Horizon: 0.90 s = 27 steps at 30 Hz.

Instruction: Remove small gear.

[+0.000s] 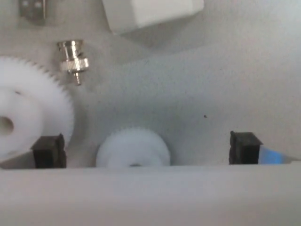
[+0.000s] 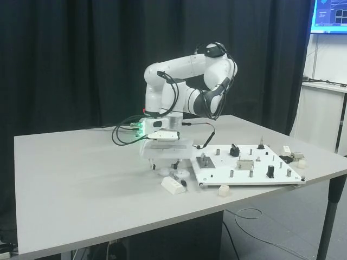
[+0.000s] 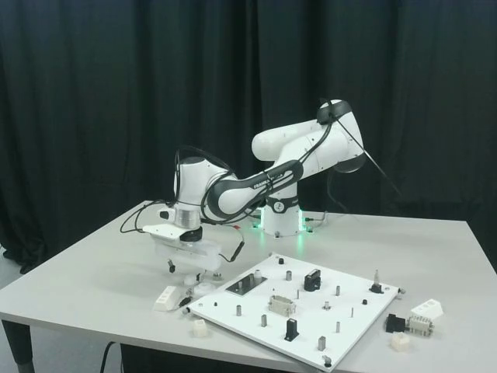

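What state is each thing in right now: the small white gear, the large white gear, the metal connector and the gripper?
Small white plastic gear: flat on the grey table, off the board, ungripped, between the fingers.
Large white plastic gear: flat on the table beside the small one, apart from it.
Small metal connector: lying on its side, loose.
Gripper: open, black fingers either side of the small gear, not touching it.

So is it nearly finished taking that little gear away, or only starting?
It looks nearly finished. The small gear already lies loose on the grey table, off the white board, next to the large gear and a metal connector. The tool hangs open just above it, fingers on either side, gripping nothing. What seems left is for the arm to pull away.
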Motion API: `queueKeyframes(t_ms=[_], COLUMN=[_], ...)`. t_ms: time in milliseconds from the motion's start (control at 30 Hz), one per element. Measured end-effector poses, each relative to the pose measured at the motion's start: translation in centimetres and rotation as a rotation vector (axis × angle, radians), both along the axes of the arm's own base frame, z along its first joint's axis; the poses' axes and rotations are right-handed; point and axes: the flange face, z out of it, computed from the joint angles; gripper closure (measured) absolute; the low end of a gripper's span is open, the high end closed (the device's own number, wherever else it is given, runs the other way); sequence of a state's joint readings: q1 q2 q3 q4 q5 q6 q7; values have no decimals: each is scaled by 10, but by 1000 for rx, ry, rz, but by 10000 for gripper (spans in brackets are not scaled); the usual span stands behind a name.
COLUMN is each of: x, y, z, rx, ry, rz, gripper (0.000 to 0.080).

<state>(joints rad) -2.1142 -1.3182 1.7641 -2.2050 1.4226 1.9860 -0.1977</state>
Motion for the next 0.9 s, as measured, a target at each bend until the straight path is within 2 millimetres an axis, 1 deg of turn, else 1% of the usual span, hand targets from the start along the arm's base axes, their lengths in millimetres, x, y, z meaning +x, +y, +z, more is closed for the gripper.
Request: queueKeyframes(t_ms=[200,233,900], x=[2,2,6], y=[0,0,3], z=[3,3,12], rx=[-3,-3,7], ry=[-6,-7,-18], rz=[2,3,7], gripper=[55,5,3])
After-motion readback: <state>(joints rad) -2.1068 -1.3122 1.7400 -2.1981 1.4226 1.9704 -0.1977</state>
